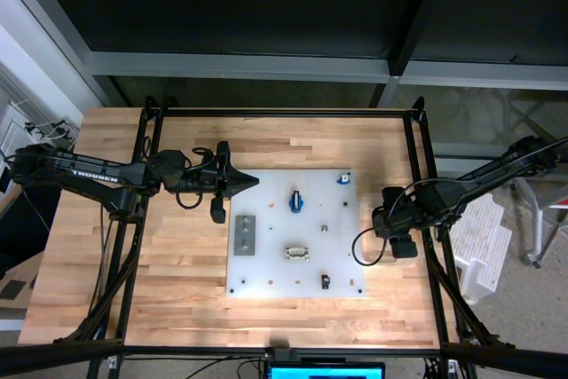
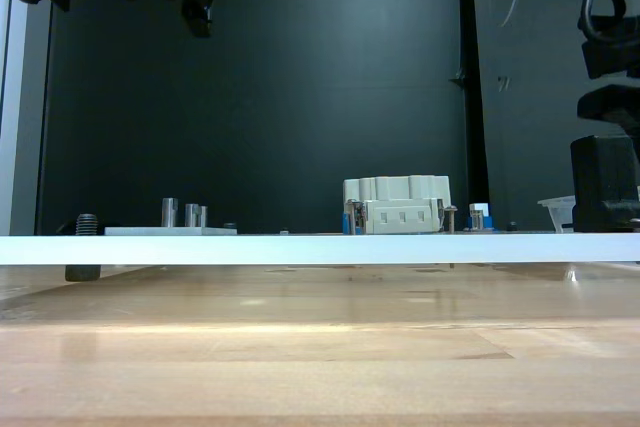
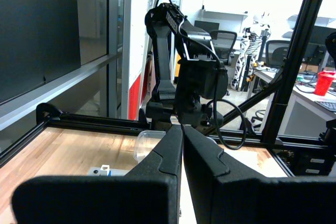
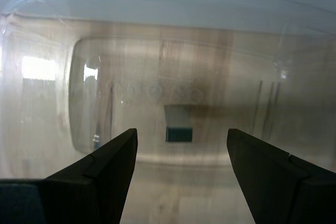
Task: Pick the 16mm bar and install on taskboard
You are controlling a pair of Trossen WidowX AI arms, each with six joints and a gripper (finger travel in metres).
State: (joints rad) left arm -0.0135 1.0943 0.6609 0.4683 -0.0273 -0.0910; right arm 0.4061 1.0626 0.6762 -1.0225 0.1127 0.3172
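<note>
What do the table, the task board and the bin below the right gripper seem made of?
Table: wood, pale strips with grain. Task board: white, matte, probably plastic. Bin: clear plastic, see-through with glare; its dark block may be the 16mm bar, cannot tell. Right gripper hangs open over the bin; left gripper, shut, hovers above the board's left edge.

The taskboard (image 1: 266, 277) is laid mid-table (image 1: 177, 308). The left claw (image 1: 254, 182) is held over its far left corner. The right claw (image 1: 404, 248) is held near the table's right edge, over a tray (image 4: 157, 3) in which a small block (image 4: 178, 128) is set. Whether this is the 16mm bar cannot be told.
</note>
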